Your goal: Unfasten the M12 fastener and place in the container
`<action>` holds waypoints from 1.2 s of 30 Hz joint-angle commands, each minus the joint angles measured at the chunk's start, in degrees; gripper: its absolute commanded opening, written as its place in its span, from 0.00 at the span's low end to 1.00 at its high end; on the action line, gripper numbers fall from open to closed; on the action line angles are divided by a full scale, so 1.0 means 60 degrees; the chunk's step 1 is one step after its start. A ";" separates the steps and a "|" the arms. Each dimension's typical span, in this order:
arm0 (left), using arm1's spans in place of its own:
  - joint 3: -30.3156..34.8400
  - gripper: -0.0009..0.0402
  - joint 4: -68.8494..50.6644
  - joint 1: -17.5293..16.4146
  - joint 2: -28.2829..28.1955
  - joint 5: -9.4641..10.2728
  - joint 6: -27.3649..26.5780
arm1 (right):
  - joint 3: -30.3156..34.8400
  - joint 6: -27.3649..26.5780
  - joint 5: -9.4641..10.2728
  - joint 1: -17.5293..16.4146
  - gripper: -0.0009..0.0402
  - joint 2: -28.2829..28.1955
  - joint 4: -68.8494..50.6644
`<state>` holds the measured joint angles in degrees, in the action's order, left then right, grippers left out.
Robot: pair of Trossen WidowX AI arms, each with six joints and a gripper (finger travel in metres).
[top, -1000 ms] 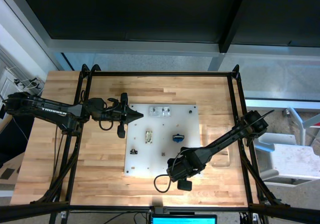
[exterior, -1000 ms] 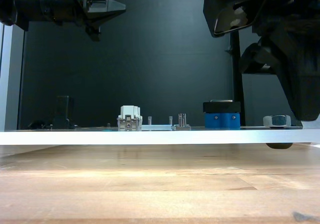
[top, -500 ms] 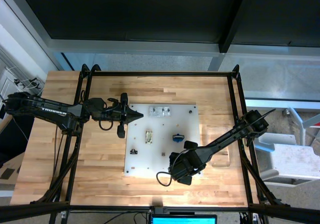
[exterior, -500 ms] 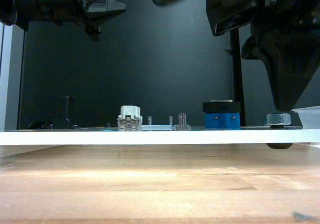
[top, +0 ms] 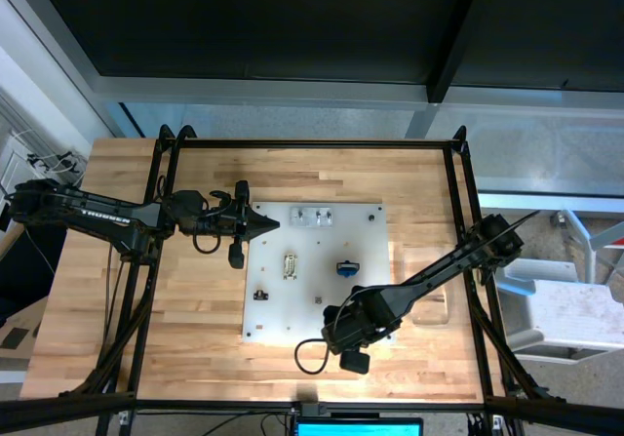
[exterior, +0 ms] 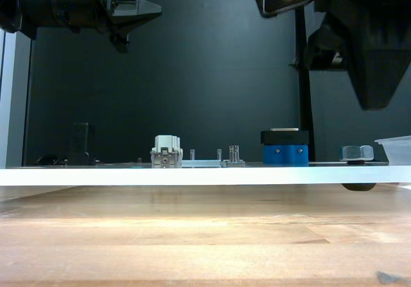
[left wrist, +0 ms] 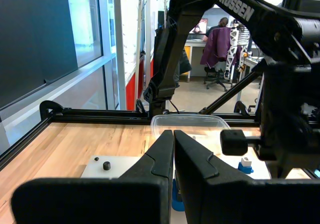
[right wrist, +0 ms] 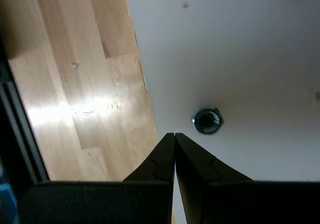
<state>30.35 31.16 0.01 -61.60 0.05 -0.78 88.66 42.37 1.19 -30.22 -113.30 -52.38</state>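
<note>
The small silver M12 nut (exterior: 357,152) stands on the white board (top: 292,304) near its near right edge, and its hole shows dark in the right wrist view (right wrist: 207,121), as a nut on its stud would. My right gripper (right wrist: 174,136) is shut on nothing and hangs above the nut (exterior: 376,104), apart from it. In the high view that arm (top: 343,331) hides the nut. The clear container (top: 431,304) lies right of the board, with nothing visible in it. My left gripper (top: 268,224) hovers shut over the board's far left corner.
On the board stand a blue block (exterior: 284,149), a white connector (exterior: 166,153) and a small silver post (exterior: 234,154). A black frame (top: 458,221) surrounds the wooden table. The container's rim (exterior: 395,144) shows just right of the nut in the low view.
The right gripper has lifted away from the nut and its wrist has turned. The nut stays where it was. The left arm has not moved.
</note>
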 commanded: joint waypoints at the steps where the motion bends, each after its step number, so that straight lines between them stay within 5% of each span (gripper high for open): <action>1: 0.0004 0.02 0.0004 0.0000 0.0000 0.0000 0.0004 | -0.0007 -0.0146 0.0029 -0.0025 0.02 -0.0251 0.0098; 13: 0.0004 0.02 0.0004 -0.0004 0.0000 0.0000 0.0004 | -0.0353 -0.0211 -0.0036 -0.0015 0.02 -0.0280 0.0211; 22: 0.0004 0.02 0.0004 0.0000 0.0000 0.0000 0.0004 | -0.0382 -0.0131 -0.0521 -0.0004 0.02 -0.0277 0.0062; 30: 0.0004 0.02 0.0004 -0.0004 0.0000 0.0000 0.0004 | -0.0382 -0.0160 -0.0532 0.0000 0.02 -0.0277 0.0051; 31: 0.0004 0.02 0.0004 0.0000 0.0000 0.0000 0.0004 | -0.0382 -0.0182 -0.0685 0.0004 0.02 -0.0277 -0.0044; 34: 0.0004 0.02 0.0004 -0.0004 0.0000 0.0000 0.0004 | -0.0328 0.0637 -0.2186 0.0004 0.02 -0.0197 -0.0943; 36: 0.0004 0.02 0.0004 0.0000 0.0000 0.0000 0.0004 | -0.0284 0.0889 -0.2539 0.0004 0.02 -0.0164 -0.1421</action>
<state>30.37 31.18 0.01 -61.60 0.05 -0.75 86.63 46.94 -13.39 -30.20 -114.67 -59.18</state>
